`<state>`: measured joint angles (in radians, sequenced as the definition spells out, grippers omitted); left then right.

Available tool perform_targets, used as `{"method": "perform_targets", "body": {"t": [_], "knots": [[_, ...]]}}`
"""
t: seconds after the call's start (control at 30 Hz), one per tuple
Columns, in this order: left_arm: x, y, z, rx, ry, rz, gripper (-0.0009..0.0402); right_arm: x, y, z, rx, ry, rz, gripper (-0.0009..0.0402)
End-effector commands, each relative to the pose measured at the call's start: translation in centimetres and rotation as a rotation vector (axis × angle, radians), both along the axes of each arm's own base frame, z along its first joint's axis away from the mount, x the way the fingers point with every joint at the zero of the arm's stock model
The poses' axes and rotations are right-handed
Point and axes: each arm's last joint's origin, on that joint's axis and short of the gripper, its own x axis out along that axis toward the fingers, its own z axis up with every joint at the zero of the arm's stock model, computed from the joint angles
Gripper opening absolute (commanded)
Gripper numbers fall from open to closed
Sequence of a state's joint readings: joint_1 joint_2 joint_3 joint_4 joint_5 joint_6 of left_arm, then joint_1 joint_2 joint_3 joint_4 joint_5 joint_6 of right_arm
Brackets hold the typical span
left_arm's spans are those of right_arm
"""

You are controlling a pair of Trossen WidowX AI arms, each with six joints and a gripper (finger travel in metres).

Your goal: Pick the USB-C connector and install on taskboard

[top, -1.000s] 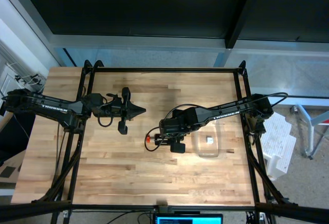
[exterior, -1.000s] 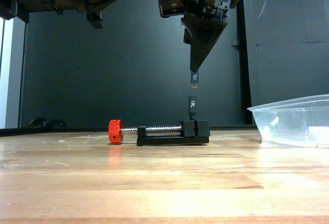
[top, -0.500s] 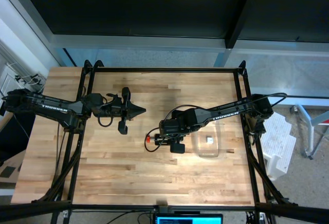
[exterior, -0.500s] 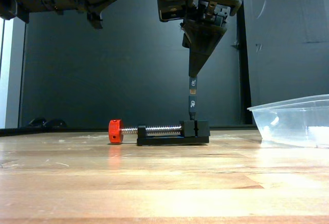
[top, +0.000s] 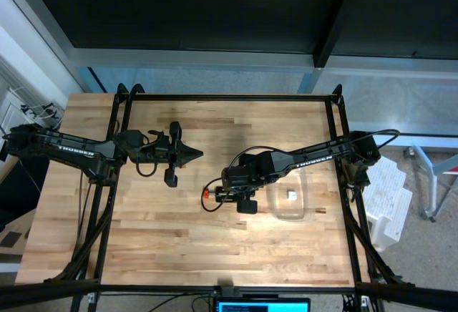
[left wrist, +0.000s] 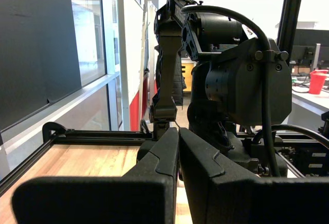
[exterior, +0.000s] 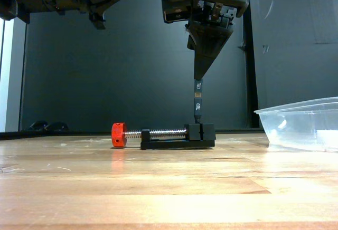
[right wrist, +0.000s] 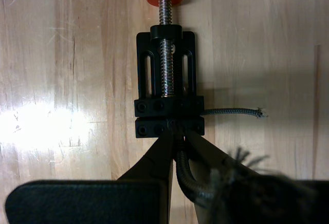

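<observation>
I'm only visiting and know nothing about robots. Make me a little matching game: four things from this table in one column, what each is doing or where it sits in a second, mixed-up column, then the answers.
Things
1. left gripper
2. right gripper
3. taskboard
4. clear tray

States
A. holds a small white piece
B. shut on the USB-C connector, pointing straight down
C. lies flat on the table, with an orange-red knob at one end
D. shut on nothing, up in the air away from the board

Pairs: 1-D, 2-B, 3-C, 4-A
</observation>
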<state>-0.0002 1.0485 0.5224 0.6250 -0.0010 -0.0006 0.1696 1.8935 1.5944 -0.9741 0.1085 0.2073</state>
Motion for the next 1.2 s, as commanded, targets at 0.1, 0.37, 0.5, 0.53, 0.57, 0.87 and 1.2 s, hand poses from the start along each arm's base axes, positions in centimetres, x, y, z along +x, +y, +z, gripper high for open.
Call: {"method": "perform_targets", "body": {"t": [0.1,0.37,0.5,0.53,0.57,0.87,1.2], "knots": [[0.01,0.0,0.01,0.0,0.0,0.0,0.0,-0.04,0.02,-0.05,0.002,0.003,0.006,0.0],[0.01,0.01,0.01,0.0,0.0,0.0,0.0,0.01,0.04,-0.04,0.002,-0.003,0.009,0.0],[0.01,0.0,0.01,0.0,0.0,0.0,0.0,0.02,0.04,-0.04,0.001,-0.004,0.01,0.0],[0.01,0.0,0.01,0.0,0.0,0.0,0.0,0.02,0.04,-0.04,0.001,-0.004,0.01,0.0],[0.01,0.01,0.01,0.0,0.0,0.0,0.0,0.03,0.03,-0.04,0.001,-0.005,0.011,0.0],[0.01,0.0,0.01,0.0,0.0,0.0,0.0,0.01,0.03,-0.22,-0.001,-0.003,0.017,0.0],[0.01,0.0,0.01,0.0,0.0,0.0,0.0,-0.01,0.02,-0.34,-0.006,-0.002,0.033,0.0]]}}
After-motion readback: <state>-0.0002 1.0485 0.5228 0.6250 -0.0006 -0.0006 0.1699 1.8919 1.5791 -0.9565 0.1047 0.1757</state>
